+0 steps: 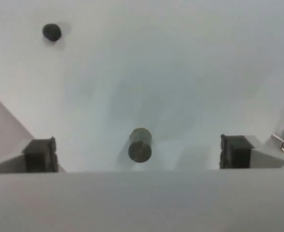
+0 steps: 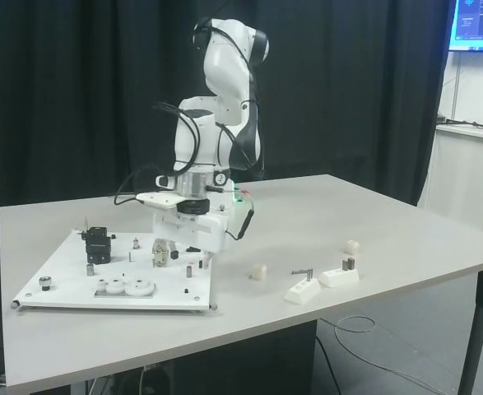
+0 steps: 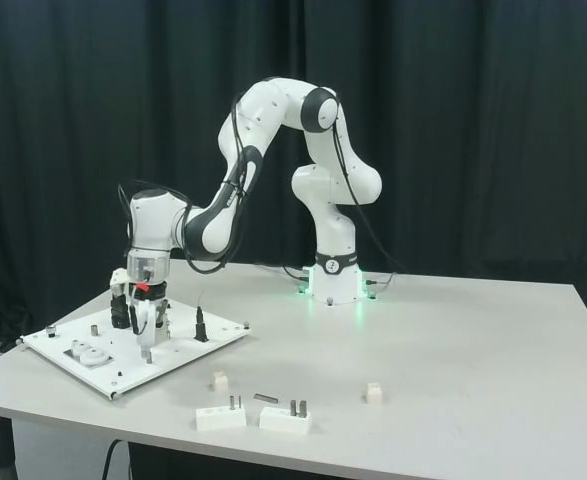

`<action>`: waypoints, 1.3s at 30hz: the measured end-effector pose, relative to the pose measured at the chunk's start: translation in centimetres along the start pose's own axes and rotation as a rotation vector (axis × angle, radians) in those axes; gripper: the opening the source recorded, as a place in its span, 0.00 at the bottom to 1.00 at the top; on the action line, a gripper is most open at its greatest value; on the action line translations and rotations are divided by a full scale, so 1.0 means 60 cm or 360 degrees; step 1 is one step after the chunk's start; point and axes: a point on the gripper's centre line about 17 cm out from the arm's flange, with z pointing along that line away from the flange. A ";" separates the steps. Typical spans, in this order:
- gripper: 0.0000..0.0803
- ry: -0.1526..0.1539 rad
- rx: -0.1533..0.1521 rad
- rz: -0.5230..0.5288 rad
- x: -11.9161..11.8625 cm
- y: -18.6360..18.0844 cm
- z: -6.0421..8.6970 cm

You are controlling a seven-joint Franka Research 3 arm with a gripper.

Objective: Pick square peg 3.

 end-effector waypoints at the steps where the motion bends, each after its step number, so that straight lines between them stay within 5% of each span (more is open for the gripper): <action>1: 0.93 0.0002 0.0004 0.0000 0.001 -0.001 -0.002; 39: 1.00 0.0039 0.0094 0.0003 -0.017 -0.084 -0.063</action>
